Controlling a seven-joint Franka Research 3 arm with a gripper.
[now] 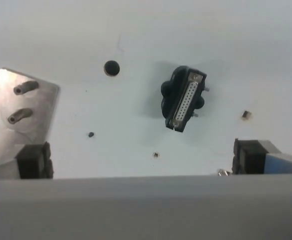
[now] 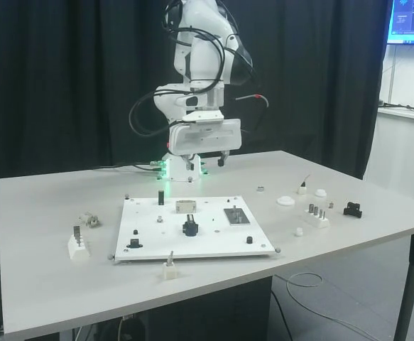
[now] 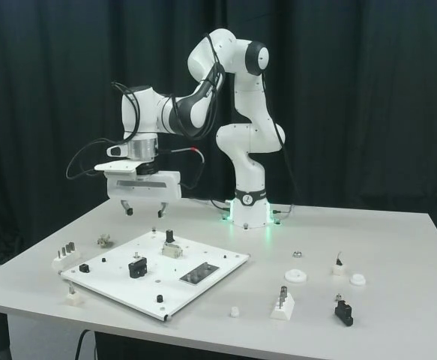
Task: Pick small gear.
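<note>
The small gear (image 2: 320,192) (image 3: 357,280) seems to be the little white round piece lying flat on the grey worktop (image 2: 43,213) (image 3: 398,247). It is too small for teeth to show. Nothing touches it.

In the second room view it sits at 3 o'clock from a larger white disc (image 2: 286,201) (image 3: 296,276), near it but apart. A white peg block (image 2: 318,217) (image 3: 282,306) stands at about 7 o'clock from the gear. A black clip (image 2: 353,209) (image 3: 343,313) lies at about 6 o'clock.

The white board (image 2: 192,241) (image 3: 169,292) lies well apart from the gear, out at 9 o'clock. It carries a black connector (image 1: 183,100) (image 2: 190,228) (image 3: 137,268) and a metal plate (image 1: 30,107) (image 2: 236,215) (image 3: 198,274) with upright pegs.

The tool (image 1: 140,157) (image 2: 207,163) (image 3: 145,211) hangs above the far side of the board, well away from the gear. Its black fingertips (image 1: 33,160) are spread wide and hold nothing. The wrist view shows the connector and the plate on the board beneath it, and the gear is not in that view.
</note>
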